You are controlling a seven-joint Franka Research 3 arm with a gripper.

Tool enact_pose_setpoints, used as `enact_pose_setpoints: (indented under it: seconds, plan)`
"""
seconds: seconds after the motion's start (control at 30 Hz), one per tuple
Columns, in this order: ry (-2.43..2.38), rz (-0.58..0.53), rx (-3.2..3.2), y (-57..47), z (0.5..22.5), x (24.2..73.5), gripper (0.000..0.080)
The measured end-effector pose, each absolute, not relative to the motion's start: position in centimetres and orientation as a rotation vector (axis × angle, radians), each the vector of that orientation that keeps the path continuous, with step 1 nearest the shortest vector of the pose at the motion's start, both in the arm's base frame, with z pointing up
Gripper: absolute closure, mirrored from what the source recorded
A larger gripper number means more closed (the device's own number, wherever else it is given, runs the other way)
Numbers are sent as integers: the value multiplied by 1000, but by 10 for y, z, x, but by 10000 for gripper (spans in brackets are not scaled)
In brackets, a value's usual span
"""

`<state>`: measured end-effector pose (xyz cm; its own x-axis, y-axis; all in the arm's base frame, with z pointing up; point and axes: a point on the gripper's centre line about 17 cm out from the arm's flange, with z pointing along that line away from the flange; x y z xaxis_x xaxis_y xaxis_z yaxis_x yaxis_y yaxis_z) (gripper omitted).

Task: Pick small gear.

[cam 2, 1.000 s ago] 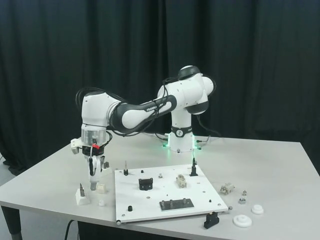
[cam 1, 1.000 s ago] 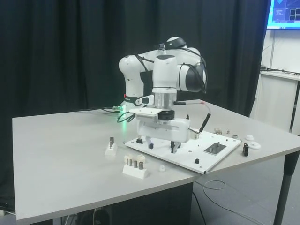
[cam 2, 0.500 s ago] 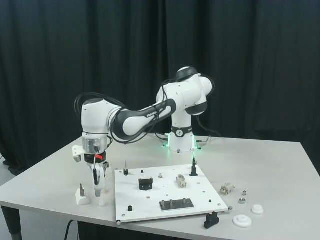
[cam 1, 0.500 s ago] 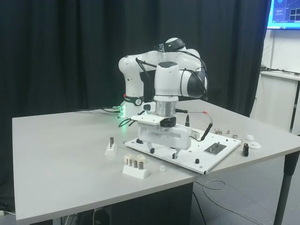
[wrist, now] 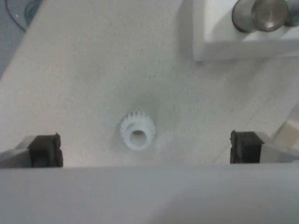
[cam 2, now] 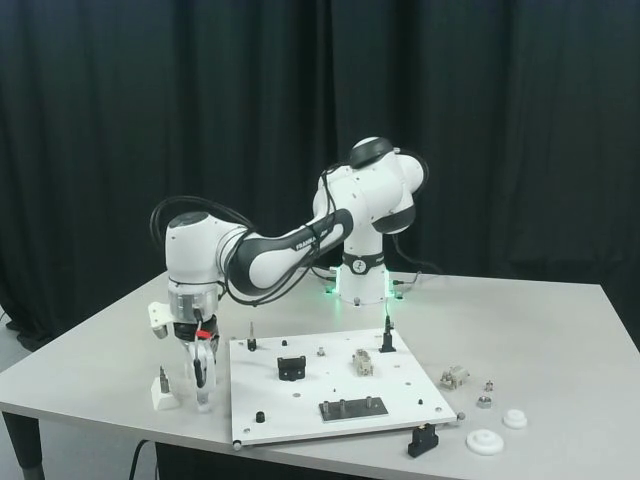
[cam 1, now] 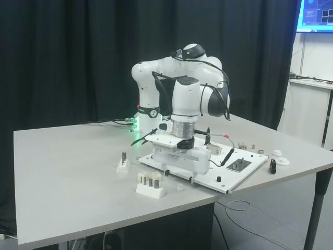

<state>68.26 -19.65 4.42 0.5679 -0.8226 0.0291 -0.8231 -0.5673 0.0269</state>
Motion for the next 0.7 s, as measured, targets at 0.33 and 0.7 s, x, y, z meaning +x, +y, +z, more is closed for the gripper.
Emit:
enact_pose_setpoints:
  seconds: [0.33, 0.7]
  plan:
    - [-1451, 9, 2755, -196, 30, 681, 3]
    - [-1432, -4, 2771, -193, 20, 679, 3]
